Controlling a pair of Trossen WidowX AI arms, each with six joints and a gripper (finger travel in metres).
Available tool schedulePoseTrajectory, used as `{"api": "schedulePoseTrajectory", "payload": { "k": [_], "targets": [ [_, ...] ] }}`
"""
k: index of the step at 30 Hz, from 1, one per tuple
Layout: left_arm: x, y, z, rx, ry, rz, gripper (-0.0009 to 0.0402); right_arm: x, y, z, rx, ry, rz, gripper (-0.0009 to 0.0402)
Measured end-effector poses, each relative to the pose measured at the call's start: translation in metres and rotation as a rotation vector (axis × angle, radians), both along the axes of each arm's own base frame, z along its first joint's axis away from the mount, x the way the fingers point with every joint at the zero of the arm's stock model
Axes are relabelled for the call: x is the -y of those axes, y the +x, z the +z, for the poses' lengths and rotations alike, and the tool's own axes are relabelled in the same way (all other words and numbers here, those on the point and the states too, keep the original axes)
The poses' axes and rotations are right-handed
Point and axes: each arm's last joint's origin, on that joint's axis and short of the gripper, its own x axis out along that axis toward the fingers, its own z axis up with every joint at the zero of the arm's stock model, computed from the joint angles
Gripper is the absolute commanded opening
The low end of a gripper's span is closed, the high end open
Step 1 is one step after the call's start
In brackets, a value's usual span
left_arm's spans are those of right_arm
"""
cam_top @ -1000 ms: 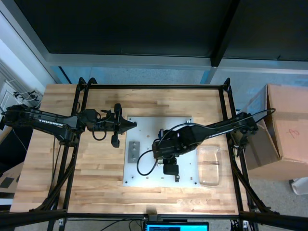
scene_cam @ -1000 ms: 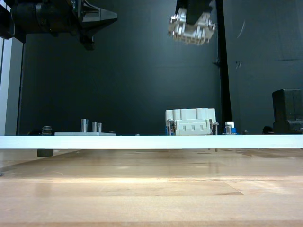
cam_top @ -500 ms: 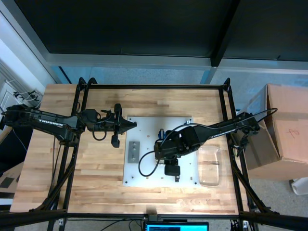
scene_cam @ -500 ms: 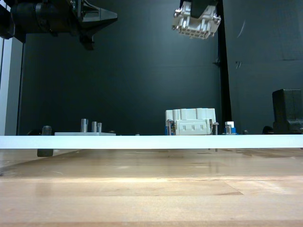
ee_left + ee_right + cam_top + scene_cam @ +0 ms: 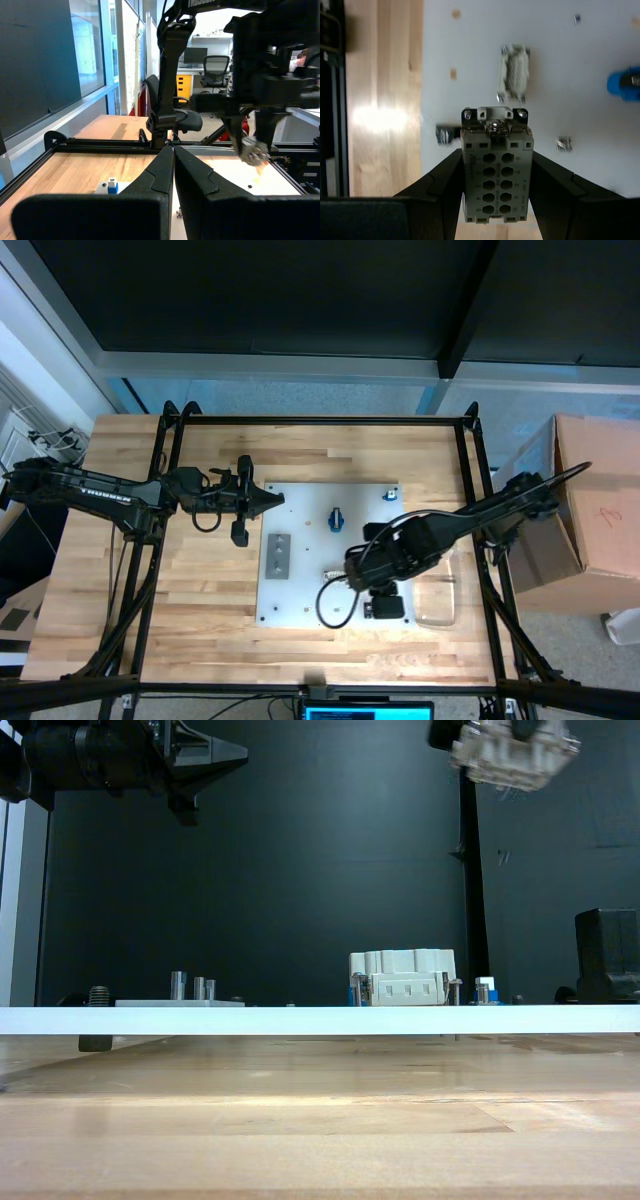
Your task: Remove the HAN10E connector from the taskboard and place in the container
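The grey HAN10E connector [image 5: 496, 170] is held in the air, clear of its seat, with my right gripper [image 5: 496, 172] shut on its two sides. In the low view the connector [image 5: 512, 755] hangs high above the white taskboard [image 5: 300, 1020]. Its mating base [image 5: 402, 978] stays bolted to the board [image 5: 300, 540]. From above, my right gripper [image 5: 368, 568] is over the board's near right part, just left of the clear container [image 5: 437, 585]. My left gripper [image 5: 270, 498] hovers shut over the board's far left edge, its fingers [image 5: 160, 165] pressed together.
A blue part [image 5: 336, 518] and a grey block [image 5: 277, 555] sit on the board. A cardboard box [image 5: 595, 510] stands off the table's right side. Black frame rails [image 5: 320, 421] ring the table. A black block [image 5: 607, 955] rises at the low view's right.
My right gripper has carried the connector rightward and toward the near edge, closer to the container, and slightly higher. The left arm has not moved.
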Motion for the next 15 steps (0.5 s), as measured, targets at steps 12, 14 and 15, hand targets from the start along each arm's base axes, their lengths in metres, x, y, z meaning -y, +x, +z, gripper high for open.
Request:
{"api": "schedulePoseTrajectory", "payload": {
  "k": [12, 14, 15],
  "targets": [
    [0.0, 0.0, 0.0, 0.0, 0.0, 0.0, 0.0, 0.023, -0.075, -0.029, -0.056, 0.011, -0.096, 0.0009],
    [0.0, 0.0, 0.0, 0.0, 0.0, 0.0, 0.0, 0.027, -0.087, -0.035, -0.066, 0.014, -0.121, 0.0009],
    [0.0, 0.0, 0.0, 0.0, 0.0, 0.0, 0.0, 0.028, -0.093, -0.038, -0.068, 0.018, -0.133, 0.0009]
  ]
}}
